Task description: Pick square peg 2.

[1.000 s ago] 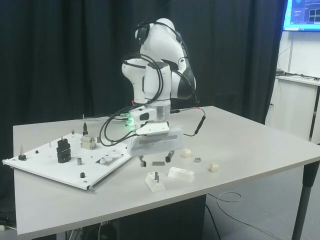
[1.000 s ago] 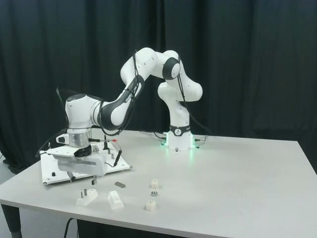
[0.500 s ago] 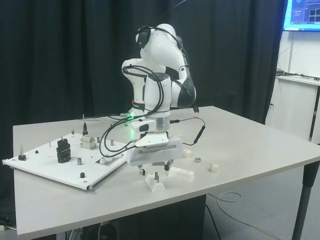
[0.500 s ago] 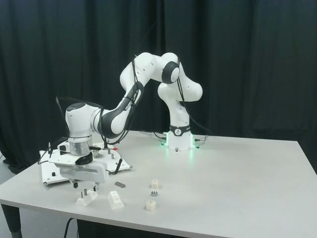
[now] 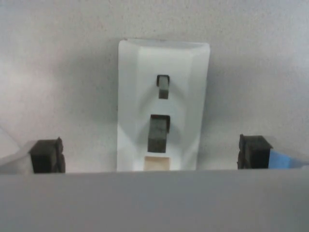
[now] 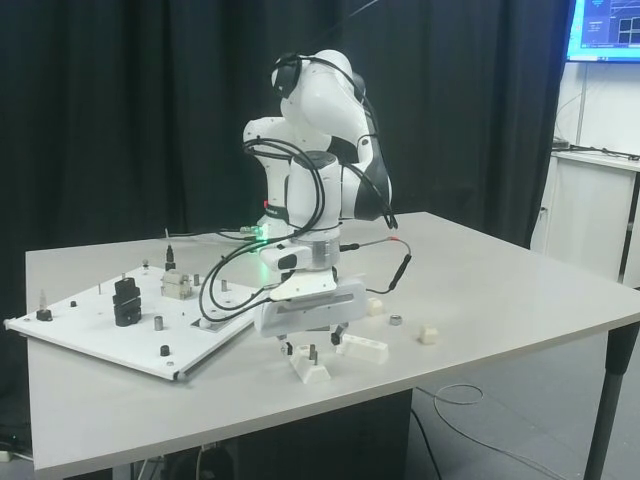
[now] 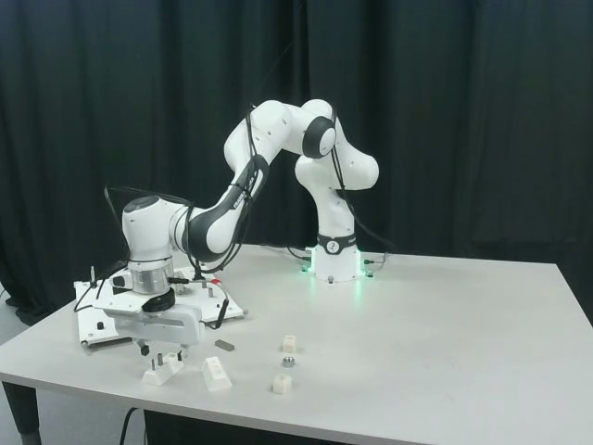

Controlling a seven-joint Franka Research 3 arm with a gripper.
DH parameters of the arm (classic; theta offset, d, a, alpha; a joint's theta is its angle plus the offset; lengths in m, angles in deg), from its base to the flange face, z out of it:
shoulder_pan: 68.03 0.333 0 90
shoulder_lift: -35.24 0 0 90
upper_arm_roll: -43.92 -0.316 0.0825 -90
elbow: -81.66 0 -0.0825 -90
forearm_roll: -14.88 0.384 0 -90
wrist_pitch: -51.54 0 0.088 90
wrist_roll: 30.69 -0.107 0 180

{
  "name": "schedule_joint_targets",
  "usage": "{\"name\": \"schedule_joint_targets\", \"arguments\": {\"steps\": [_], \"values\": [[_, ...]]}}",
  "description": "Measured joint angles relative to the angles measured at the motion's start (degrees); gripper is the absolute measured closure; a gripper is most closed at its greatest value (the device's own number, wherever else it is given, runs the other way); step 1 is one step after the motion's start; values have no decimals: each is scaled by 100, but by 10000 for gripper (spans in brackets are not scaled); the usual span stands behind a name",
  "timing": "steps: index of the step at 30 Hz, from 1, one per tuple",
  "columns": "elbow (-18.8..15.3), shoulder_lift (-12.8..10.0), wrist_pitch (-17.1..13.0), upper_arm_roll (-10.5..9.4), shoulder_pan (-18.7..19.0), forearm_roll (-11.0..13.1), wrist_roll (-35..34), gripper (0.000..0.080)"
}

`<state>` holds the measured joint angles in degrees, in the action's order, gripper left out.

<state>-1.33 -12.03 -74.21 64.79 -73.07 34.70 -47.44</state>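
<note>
White arm (image 6: 312,150), tool (image 6: 312,341) low over white peg holder (image 6: 310,364)

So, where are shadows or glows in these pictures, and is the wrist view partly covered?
Wrist view: soft shadow on the white plastic peg holder around its grey square pegs; the grey body of the open gripper covers the holder's near end. First room view: green light on the white arm, bright screen at upper right. Second room view: green glow at the arm's base.
</note>
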Motion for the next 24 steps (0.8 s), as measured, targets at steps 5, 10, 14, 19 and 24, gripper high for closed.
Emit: {"name": "schedule_joint_targets", "arguments": {"steps": [5, 10, 14, 19, 24], "values": [[1, 0, 0, 0, 0, 13, 0, 3], [9, -6, -7, 0, 0, 33, -3, 3], [25, -29, -47, 0, 0, 89, -76, 3], [42, -66, -132, 0, 0, 119, -102, 3], [55, -100, -241, 12, 0, 118, -102, 122]]}}
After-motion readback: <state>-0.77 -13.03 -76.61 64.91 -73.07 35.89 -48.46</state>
